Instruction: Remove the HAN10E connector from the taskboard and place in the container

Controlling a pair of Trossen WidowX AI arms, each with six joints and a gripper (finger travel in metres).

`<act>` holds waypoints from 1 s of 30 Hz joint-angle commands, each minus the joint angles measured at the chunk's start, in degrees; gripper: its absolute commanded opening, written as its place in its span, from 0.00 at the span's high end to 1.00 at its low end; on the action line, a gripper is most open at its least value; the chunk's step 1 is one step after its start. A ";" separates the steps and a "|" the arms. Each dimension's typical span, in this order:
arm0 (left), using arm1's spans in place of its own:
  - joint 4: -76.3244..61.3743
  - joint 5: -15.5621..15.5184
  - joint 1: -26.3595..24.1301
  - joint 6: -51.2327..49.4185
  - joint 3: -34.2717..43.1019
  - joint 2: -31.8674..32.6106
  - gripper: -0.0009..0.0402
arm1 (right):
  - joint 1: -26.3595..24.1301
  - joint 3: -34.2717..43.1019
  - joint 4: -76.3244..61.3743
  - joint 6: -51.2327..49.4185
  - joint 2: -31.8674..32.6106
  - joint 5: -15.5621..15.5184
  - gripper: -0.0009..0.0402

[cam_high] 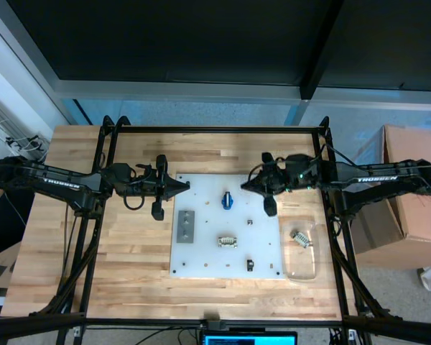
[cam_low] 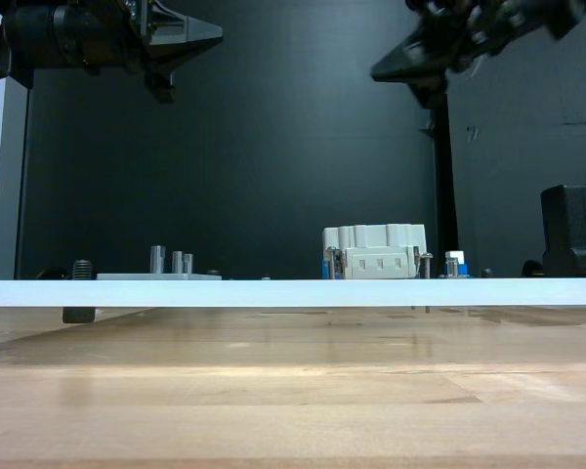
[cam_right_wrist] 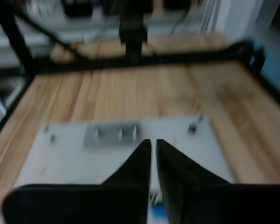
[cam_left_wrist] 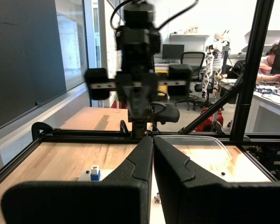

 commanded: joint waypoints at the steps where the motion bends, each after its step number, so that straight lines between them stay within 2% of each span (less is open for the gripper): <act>1: 0.02 0.02 0.00 0.00 0.02 0.00 0.98 | -2.38 -4.04 13.07 0.42 0.02 -3.76 0.97; 5: 0.02 0.02 0.00 0.00 0.02 0.00 0.98 | -2.58 -8.61 26.91 1.14 0.02 -3.34 0.98; 8: 0.02 0.02 0.02 0.00 0.02 0.00 0.98 | -2.51 -10.97 31.87 1.44 0.02 -2.05 0.98; 30: 0.02 0.02 0.02 0.00 0.02 0.00 0.98 | -1.42 -12.15 32.37 2.34 0.09 -2.58 0.98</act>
